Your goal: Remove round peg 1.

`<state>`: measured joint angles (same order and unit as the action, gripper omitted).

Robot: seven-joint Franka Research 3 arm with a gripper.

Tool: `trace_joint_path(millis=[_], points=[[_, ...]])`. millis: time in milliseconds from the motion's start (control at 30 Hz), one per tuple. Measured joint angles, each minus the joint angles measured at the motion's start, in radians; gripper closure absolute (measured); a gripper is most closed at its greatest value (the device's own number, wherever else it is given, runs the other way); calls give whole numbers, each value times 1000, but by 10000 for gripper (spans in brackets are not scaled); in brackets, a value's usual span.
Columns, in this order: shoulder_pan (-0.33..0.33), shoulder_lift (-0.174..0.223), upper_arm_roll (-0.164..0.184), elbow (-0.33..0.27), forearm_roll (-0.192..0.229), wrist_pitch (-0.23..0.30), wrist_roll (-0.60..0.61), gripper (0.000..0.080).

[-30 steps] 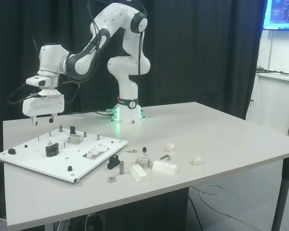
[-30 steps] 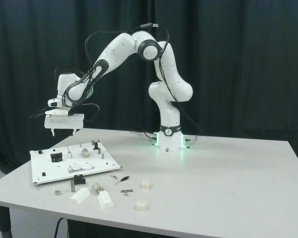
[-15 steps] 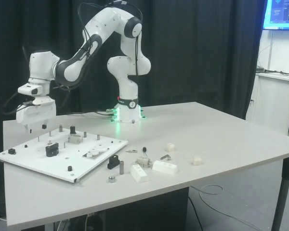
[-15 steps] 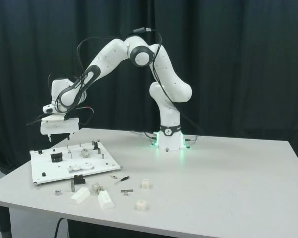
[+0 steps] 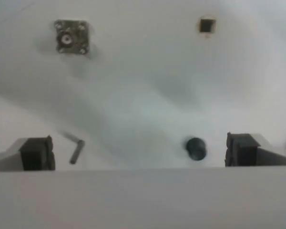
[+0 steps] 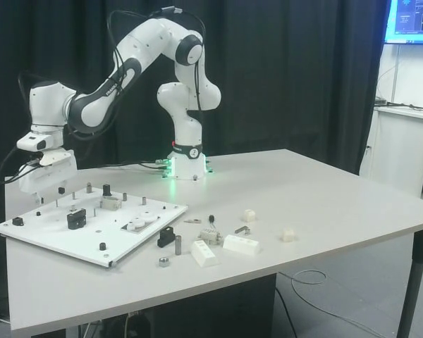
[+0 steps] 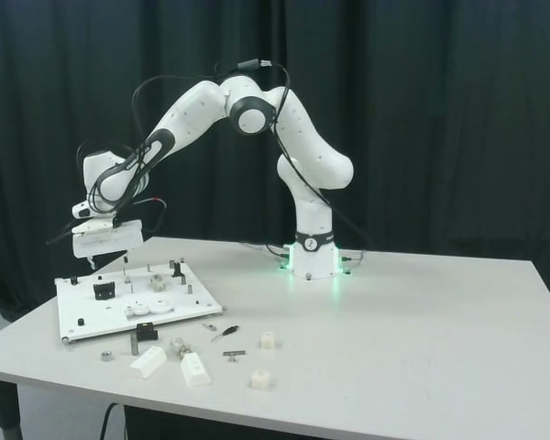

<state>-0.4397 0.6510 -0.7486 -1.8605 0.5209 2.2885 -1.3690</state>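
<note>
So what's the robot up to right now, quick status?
Gripper open, empty, above the far corner of the white board. Black round peg between the fingers, near one of them, not gripped. Nothing blocking it.

The board [image 6: 92, 229] lies on the surface [image 6: 324, 197]; loose blocks [image 6: 225, 245] sit beside it; the claw [image 6: 48, 195] hangs over what seems its far corner.

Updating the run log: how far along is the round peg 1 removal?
Done: the gripper has swung out over the far corner of the white board. In hand: its fingers are open, holding nothing, with a dark round peg below and between them in the wrist view. Left: descend, close on the peg, pull it out.
</note>
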Motion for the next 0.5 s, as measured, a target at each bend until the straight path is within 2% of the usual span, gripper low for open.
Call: trace_joint_path(millis=[500], points=[[-50, -6, -8, 0, 9, -80, -49, 3]])
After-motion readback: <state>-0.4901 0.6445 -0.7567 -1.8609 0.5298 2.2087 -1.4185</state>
